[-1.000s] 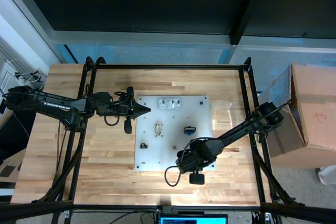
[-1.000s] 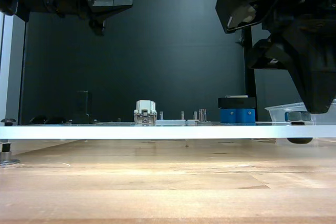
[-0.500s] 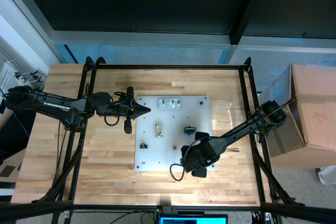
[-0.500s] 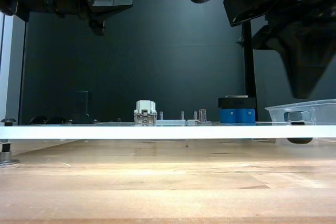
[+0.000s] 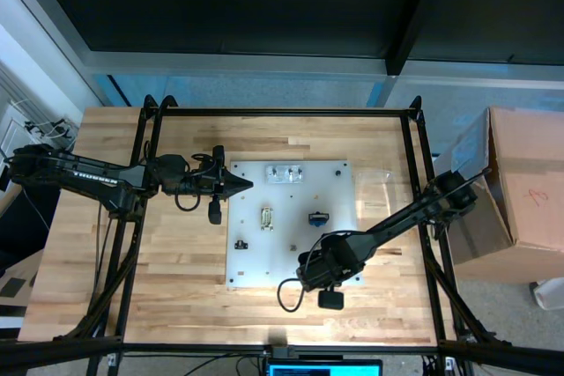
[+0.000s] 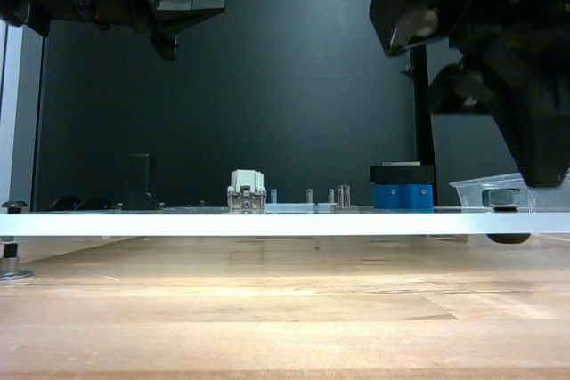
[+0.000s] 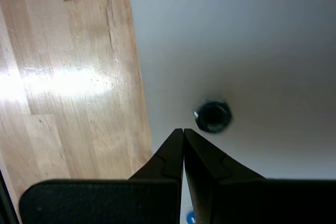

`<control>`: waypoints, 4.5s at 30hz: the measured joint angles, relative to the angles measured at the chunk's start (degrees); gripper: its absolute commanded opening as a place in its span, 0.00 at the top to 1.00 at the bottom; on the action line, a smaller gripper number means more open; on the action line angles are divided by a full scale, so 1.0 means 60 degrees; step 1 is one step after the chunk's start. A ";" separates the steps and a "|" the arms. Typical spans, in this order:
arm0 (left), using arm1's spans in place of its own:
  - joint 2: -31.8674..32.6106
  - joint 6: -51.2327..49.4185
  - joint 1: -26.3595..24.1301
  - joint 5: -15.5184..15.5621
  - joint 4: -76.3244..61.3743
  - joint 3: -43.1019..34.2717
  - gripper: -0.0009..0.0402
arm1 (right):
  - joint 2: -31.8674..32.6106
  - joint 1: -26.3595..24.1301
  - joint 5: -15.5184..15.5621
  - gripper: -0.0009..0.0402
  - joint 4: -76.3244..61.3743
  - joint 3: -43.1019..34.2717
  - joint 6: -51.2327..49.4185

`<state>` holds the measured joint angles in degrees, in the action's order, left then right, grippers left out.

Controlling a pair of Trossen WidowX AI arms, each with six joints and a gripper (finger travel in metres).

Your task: Unfasten the M12 nut and place it in the container

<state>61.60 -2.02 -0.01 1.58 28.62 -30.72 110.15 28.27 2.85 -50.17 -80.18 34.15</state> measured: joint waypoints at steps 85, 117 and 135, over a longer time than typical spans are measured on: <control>0.0000 0.0000 0.0000 0.0000 -0.0007 0.0000 0.98 | -0.0007 -0.0007 0.0171 0.98 -0.0280 -0.0266 -0.0131; -0.0004 0.0004 0.0000 -0.0004 -0.0011 0.0000 0.98 | -0.0299 -0.0044 -0.3202 0.98 -0.1577 -0.0113 0.0729; -0.0004 0.0004 0.0000 -0.0004 -0.0029 0.0000 0.98 | -0.0087 -0.0025 0.0452 0.98 -0.0157 -0.0109 0.0080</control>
<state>61.58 -2.00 -0.01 1.56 28.45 -30.72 109.62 28.12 5.56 -51.11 -80.84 34.63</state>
